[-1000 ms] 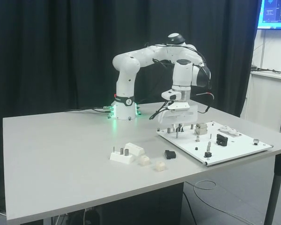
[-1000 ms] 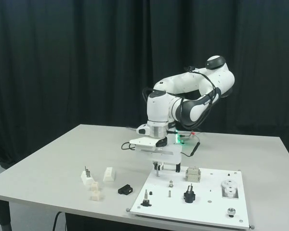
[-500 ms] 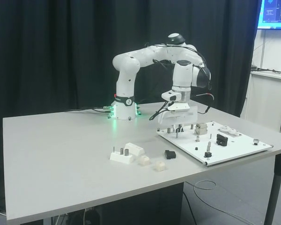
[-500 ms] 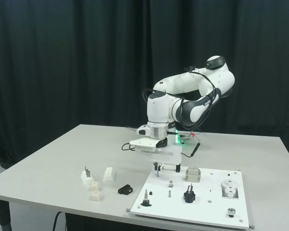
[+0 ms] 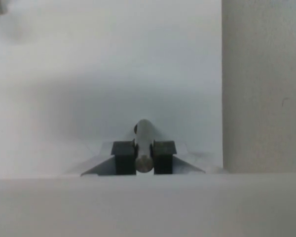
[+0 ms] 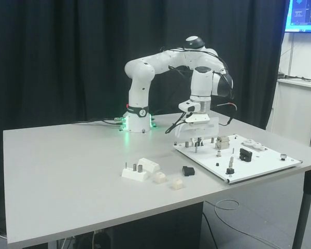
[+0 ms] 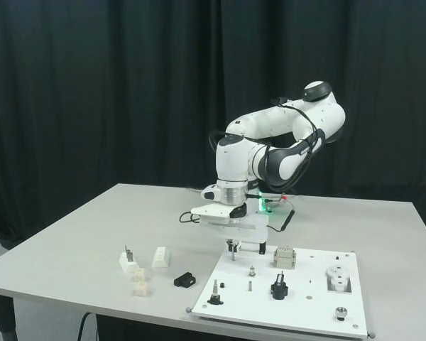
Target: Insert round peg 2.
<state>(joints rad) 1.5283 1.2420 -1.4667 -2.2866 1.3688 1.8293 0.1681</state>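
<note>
Grey tabletop point(image 6: 67, 155) carrying white board point(image 7: 298, 302) at its front right corner. White arm point(image 6: 160, 62) bent over the board's back edge. Gripper point(image 5: 144, 158) pointing down, closed on round peg 2 point(image 5: 144, 143), black fingers point(image 5: 122, 157) pressed against both sides. Peg upright, lower tip at the board surface near its rear corner, close to the board edge.

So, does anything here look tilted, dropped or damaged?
Nothing stands out. The gripper holds the round peg upright between its fingers over the white board, near the board's edge. The loose white blocks sit apart on the grey table.
</note>
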